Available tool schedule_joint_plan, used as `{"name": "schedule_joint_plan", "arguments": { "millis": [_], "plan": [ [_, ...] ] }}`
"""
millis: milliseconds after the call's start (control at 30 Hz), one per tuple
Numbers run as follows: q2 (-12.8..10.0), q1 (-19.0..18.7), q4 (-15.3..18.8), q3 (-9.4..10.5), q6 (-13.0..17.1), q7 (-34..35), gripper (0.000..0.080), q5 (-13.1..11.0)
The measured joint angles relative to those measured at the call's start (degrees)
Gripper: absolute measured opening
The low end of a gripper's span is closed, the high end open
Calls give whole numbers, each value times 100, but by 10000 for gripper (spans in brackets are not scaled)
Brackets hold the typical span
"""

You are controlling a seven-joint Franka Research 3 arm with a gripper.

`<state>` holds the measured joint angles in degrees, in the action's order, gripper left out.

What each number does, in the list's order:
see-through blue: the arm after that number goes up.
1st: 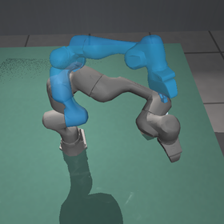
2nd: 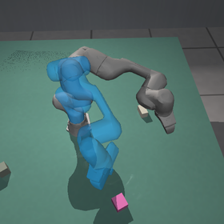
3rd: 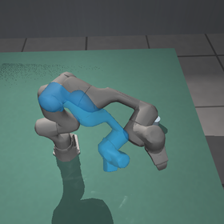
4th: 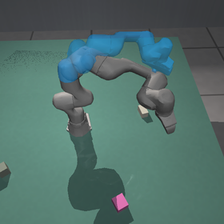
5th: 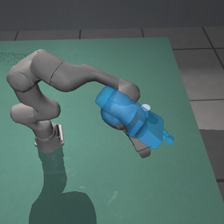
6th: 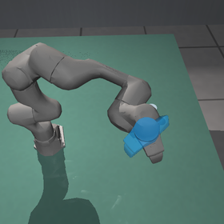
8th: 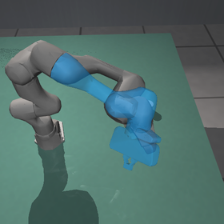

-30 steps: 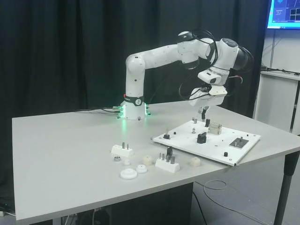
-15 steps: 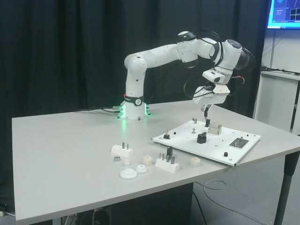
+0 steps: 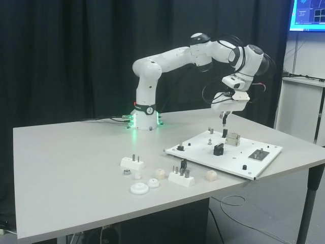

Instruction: Insert USB.

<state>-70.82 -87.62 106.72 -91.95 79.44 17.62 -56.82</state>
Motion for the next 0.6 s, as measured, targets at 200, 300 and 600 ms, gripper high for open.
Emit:
{"name": "schedule_joint_plan", "arguments": {
  "millis": [200,300,600],
  "plan": [
    [42,-223,148,-12,-4,688,94,0],
    [81,-291,206,-13,-11,978,94,-6],
    [255,-395,378,-14,-156,1790,94,-203]
  ]
}}
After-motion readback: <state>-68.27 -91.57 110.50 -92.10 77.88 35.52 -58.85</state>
